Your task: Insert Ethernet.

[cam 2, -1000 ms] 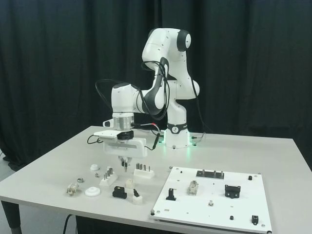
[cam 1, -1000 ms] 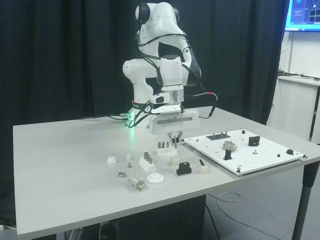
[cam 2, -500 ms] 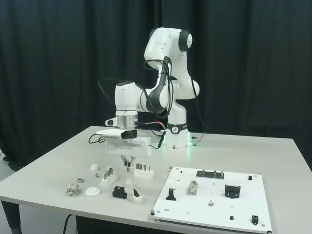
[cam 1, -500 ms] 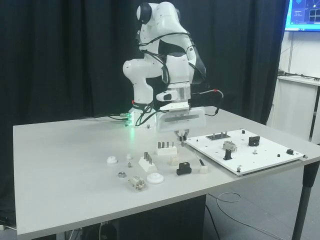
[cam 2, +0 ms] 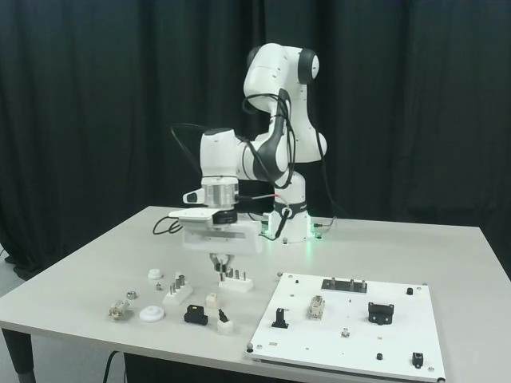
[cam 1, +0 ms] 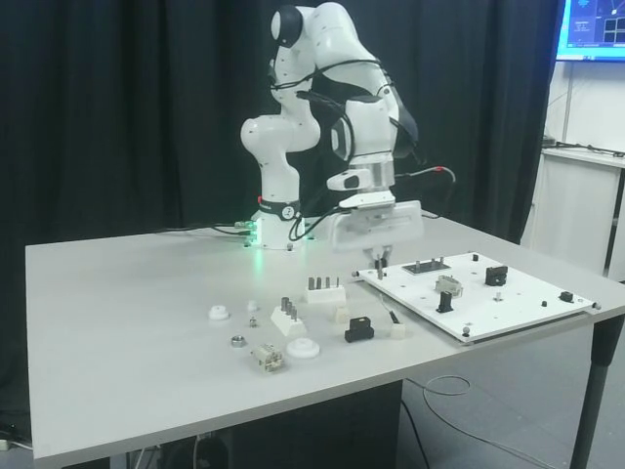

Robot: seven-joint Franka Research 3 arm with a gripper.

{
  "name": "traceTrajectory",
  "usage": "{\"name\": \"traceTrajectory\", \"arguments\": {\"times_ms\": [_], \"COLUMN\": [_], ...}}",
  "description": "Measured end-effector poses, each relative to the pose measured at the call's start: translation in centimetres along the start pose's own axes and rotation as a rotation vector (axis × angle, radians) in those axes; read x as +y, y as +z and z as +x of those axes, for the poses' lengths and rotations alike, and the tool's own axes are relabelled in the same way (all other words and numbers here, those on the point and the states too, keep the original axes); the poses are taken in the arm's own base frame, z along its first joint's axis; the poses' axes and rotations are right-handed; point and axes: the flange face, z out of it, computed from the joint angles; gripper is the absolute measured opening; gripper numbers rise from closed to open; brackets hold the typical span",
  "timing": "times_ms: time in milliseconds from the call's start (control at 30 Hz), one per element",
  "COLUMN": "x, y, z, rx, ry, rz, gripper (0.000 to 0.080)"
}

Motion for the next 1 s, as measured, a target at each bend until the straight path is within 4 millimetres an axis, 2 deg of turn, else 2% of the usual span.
{"name": "traceTrajectory", "arguments": {"times_ms": [533, 1000], "x": [-5.4, -10.9], "y": [-1.5, -1.3], "z": [-3.3, -8.1], "rx": [-0.027, -0.046], "ry": [-0.035, -0.072], "rz": [0.016, 0.018], "gripper": [0.0073, 0.0073]}}
